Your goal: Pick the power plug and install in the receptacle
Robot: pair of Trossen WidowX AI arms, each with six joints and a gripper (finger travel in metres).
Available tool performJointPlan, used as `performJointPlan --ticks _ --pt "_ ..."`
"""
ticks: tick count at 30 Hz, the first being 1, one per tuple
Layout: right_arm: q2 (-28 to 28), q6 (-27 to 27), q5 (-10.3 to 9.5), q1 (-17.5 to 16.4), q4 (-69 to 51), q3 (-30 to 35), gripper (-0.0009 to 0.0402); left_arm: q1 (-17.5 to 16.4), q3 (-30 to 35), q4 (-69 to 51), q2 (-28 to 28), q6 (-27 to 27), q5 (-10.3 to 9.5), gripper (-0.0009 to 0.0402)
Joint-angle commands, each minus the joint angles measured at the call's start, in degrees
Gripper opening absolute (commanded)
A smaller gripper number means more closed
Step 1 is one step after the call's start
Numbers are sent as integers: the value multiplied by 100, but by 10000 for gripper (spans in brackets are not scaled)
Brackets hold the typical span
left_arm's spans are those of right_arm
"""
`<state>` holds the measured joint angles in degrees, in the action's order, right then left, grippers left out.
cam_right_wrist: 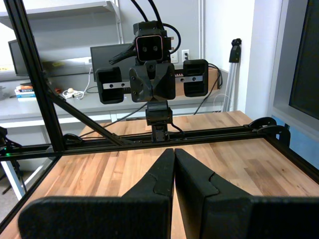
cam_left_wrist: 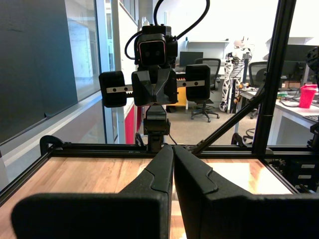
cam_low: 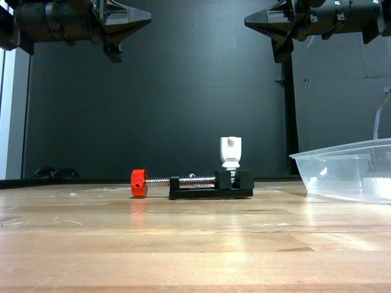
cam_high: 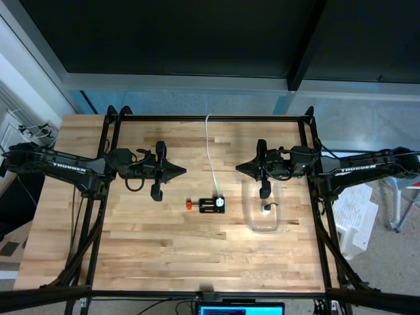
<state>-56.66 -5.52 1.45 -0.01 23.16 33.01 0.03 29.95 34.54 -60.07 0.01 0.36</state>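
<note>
The power plug (cam_high: 272,207) is a tiny black piece lying in the clear plastic tray (cam_high: 264,230), beside a small white piece. The receptacle (cam_high: 220,201) is a white socket held upright in a black vise (cam_high: 210,205) at the table's middle, and it also stands out in the low view (cam_low: 230,151). My left gripper (cam_high: 184,172) hovers high over the left half, shut and empty, pointing right. My right gripper (cam_high: 237,168) hovers just as high, above the tray's far end, shut and empty, pointing left. Both wrist views show shut fingers (cam_left_wrist: 164,164) (cam_right_wrist: 167,167).
A red knob (cam_high: 188,205) sticks out of the vise's left end. A long white cable (cam_high: 210,151) runs from the receptacle to the far edge. A black frame rail (cam_high: 210,118) borders the table. The tray's wall (cam_low: 342,171) rises at the right in the low view.
</note>
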Motion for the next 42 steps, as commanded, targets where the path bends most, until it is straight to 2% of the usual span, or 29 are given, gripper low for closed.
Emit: performJointPlan --ticks 1,15,17,27,42 --pt "-2 -2 2 -2 4 2 0 -2 0 0 -4 0 2 0" --pt "55 -2 -11 -4 -11 35 0 -2 0 0 -2 -2 2 0" --pt "175 -2 -146 -13 -177 101 0 -4 0 0 -2 0 2 0" --pt "870 -24 -153 -219 -3709 1113 0 -2 0 0 -2 0 2 0" --pt "868 -306 -101 -920 -7246 2129 0 -2 0 -2 -2 -2 2 0"
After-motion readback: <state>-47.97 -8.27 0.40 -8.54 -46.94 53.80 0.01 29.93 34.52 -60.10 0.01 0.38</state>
